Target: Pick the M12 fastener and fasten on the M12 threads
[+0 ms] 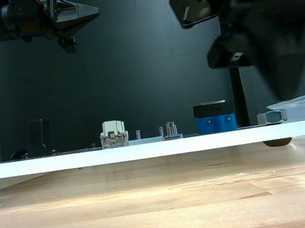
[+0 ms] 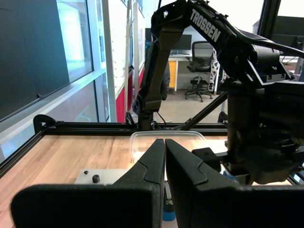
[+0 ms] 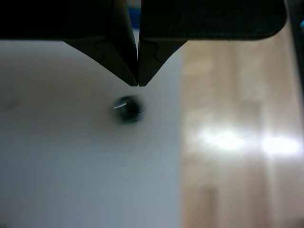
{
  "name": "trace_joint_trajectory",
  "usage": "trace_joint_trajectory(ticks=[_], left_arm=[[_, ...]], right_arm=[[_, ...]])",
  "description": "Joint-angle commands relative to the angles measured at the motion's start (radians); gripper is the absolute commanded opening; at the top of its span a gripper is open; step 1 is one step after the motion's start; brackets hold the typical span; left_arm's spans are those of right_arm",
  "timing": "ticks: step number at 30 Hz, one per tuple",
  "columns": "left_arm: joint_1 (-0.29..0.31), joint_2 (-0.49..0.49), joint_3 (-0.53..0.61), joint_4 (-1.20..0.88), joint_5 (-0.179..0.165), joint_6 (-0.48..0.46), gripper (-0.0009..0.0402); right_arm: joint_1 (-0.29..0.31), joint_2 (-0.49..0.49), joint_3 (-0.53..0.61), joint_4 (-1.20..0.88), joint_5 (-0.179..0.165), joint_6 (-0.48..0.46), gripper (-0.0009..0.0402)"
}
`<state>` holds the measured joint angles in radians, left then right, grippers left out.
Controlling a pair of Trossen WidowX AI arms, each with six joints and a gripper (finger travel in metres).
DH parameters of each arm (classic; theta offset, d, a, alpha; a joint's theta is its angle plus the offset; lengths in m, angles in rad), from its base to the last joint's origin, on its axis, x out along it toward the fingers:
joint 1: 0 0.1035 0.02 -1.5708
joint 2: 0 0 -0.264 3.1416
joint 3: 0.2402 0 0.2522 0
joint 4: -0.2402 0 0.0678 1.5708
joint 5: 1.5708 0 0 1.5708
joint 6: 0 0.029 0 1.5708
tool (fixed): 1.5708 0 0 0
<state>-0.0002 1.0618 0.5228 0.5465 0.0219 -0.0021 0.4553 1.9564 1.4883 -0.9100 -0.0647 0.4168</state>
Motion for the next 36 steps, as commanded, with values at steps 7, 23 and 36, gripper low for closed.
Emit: trace_joint_trajectory(ticks=[7,23,36], left_arm=[[0.000,0.000,0.000,0.000,0.000,0.000,0.0000],[0.000,0.000,0.000,0.000,0.000,0.000,0.0000],[0.000,0.000,0.000,0.000,0.000,0.000,0.0000]], right_arm=[[-0.010,0.013,0.001,-0.003,0.060,0.006,0.0000],[-0.011,0.033,0.001,0.027,-0.075,0.010,0.0000],[-0.011,0.022,0.001,0.018,-0.180,-0.012,0.0000]])
